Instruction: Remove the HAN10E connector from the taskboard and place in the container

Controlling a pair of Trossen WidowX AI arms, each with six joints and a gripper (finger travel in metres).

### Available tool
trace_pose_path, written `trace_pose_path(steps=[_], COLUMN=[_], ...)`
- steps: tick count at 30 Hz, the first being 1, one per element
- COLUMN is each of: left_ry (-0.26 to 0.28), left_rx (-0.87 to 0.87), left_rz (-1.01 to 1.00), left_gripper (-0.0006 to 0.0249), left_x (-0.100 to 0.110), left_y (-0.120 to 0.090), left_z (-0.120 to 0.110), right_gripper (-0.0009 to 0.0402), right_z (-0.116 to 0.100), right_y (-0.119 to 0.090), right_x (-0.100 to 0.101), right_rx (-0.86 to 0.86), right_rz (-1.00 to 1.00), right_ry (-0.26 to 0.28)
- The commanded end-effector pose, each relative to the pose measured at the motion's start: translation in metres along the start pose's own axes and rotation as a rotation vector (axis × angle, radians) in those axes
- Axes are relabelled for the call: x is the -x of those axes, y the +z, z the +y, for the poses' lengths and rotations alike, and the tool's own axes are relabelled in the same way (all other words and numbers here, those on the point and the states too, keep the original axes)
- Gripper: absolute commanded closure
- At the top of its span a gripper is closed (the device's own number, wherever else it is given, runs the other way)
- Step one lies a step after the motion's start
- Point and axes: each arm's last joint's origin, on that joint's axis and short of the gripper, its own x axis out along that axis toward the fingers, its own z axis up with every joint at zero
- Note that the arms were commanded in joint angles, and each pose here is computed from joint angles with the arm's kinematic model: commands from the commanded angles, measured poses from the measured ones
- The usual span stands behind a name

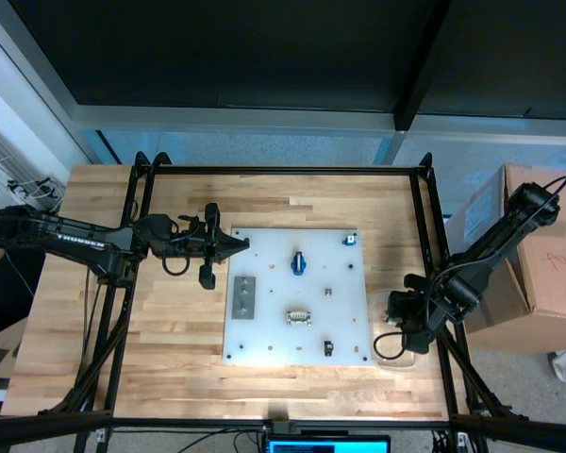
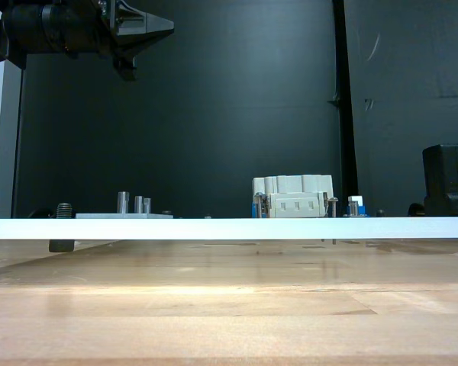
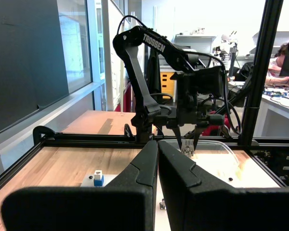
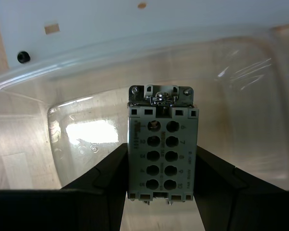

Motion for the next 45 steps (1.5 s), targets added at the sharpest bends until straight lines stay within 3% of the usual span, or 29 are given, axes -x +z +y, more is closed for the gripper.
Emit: trace_pose_path(steps=[1,8,16,22,30,45], left_ry=[0.0,0.0,0.0,0.0,0.0,0.0], left_rx=[0.0,0.0,0.0,0.0,0.0,0.0], left_rz=[0.0,0.0,0.0,0.0,0.0,0.0], left_gripper=[0.0243,0.0243,0.0243,0.0243,0.0243,0.0243], left_x=[0.0,0.0,0.0,0.0,0.0,0.0], left_y=[0.0,0.0,0.0,0.0,0.0,0.0], left_z=[0.0,0.0,0.0,0.0,0.0,0.0], right_gripper=[0.0374,0.0374,0.0371,0.034,0.0306,0.0301], right_z=[0.0,-0.004,0.001,0.0,-0.004,-0.007], right_y=[-0.005,-0.017,-0.002,0.009,0.016,0.011], right_x=[-0.009,-0.023,0.001,0.012,0.012,0.002], right_rx=[-0.005,-0.046,-0.064,-0.084,-0.124,-0.12], right_rz=[-0.007,0.016,0.009,-0.017,-0.027,-0.022], right_ry=[0.025,0.02,-0.002,-0.031,-0.038,-0.043])
